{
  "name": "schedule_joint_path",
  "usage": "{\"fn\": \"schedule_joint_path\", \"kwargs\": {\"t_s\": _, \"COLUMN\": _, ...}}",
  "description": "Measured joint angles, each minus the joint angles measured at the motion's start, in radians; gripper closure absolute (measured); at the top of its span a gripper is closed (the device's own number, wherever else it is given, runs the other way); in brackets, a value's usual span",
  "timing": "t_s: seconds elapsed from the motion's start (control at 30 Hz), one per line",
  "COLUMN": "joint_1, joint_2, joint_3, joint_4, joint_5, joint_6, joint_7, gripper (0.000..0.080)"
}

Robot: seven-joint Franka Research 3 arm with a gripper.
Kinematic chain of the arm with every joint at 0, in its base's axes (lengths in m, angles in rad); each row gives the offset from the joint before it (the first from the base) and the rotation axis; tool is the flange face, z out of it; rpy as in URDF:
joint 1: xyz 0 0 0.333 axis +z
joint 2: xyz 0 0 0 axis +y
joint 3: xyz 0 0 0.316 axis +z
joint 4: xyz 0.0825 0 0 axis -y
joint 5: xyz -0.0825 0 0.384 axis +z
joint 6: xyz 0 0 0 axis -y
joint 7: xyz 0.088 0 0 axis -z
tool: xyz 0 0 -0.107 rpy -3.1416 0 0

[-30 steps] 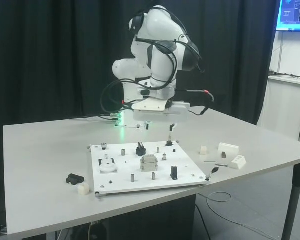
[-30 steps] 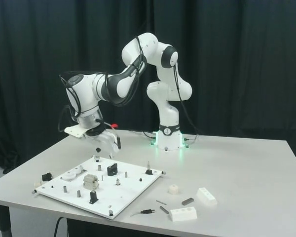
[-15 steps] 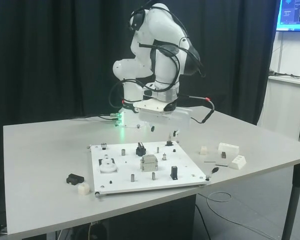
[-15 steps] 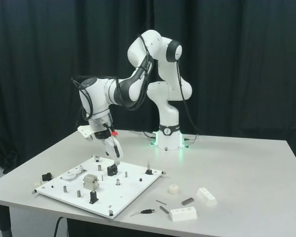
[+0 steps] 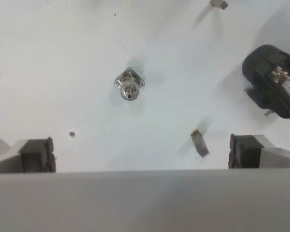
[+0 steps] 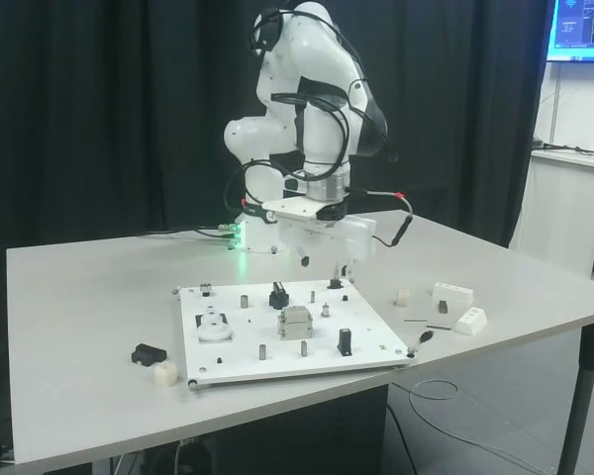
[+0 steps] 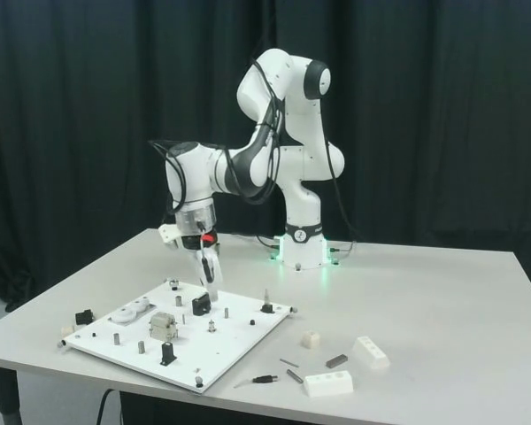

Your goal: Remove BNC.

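The BNC connector (image 5: 129, 87) is seen standing on the white board (image 5: 87, 43), well apart from the black multi-pin connector (image 5: 273, 79) mounted on the same board, with a small metal peg (image 5: 199, 142) between the two and nearer the end effector. The end effector (image 5: 140, 152) is held above the board with its fingers (image 5: 36, 154) spread wide and nothing pinched between them; the BNC lies ahead of the gap, not yet between the pads. The BNC's long axis is judged to run upright, with the barrel pointing up off the board toward the wrist camera and a small square flange at its base. It is judged to be rigid, light metal, smooth and likely slippery, so slipping under a loose pinch is possible. The hold is best taken on the round barrel above the flange, from opposite sides. In the room views the end effector (image 6: 322, 252) is seen over the board's far part, on the grey surface (image 6: 79, 297).
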Motion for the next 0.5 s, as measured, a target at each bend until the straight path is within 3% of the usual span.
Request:
{"fn": "schedule_joint_path", "kwargs": {"t_s": 0.2, "joint_1": 0.013, "joint_2": -0.011, "joint_3": 0.000, "joint_4": -0.059, "joint_5": -0.001, "joint_6": 0.093, "joint_7": 0.072, "gripper": 0.0003}}
{"fn": "schedule_joint_path", "kwargs": {"t_s": 0.5, "joint_1": 0.026, "joint_2": -0.009, "joint_3": 0.000, "joint_4": -0.099, "joint_5": -0.013, "joint_6": 0.170, "joint_7": 0.171, "gripper": 0.0003}}
